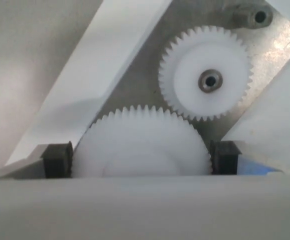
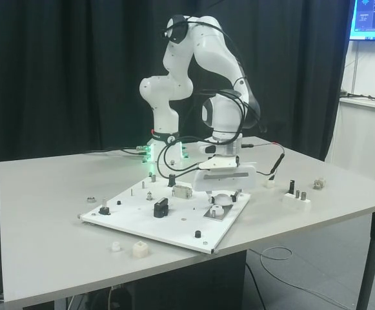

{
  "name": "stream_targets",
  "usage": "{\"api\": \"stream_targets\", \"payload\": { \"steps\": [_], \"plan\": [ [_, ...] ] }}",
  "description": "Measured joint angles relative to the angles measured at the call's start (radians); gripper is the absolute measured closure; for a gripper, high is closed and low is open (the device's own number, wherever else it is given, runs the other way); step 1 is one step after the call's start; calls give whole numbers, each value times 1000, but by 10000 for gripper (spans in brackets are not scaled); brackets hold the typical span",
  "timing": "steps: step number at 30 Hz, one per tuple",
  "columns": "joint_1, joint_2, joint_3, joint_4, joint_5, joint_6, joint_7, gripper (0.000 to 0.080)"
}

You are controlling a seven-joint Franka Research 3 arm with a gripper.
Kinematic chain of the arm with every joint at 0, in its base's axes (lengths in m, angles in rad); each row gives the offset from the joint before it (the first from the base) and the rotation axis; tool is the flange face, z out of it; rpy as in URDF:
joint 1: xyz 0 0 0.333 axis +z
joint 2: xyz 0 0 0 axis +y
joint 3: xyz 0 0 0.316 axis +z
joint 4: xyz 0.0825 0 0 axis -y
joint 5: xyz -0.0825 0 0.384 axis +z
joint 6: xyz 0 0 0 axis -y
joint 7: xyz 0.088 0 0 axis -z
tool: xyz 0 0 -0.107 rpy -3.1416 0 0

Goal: Insert large gear.

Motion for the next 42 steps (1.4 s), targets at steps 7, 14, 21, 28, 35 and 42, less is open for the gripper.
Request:
{"api": "stream_targets", "payload": {
  "steps": [7, 14, 21, 28, 35, 42],
  "plan": [
    [0, 8, 1, 0, 0, 9, -1, 206],
    [1, 13, 1, 0, 0, 15, -1, 206],
    [0, 13, 1, 0, 2, 15, 6, 206],
    [0, 13, 0, -1, 11, 15, 81, 206],
    [0, 14, 0, -2, 12, 17, 164, 206],
    [0, 14, 0, -5, 12, 23, 225, 206]
  ]
}}
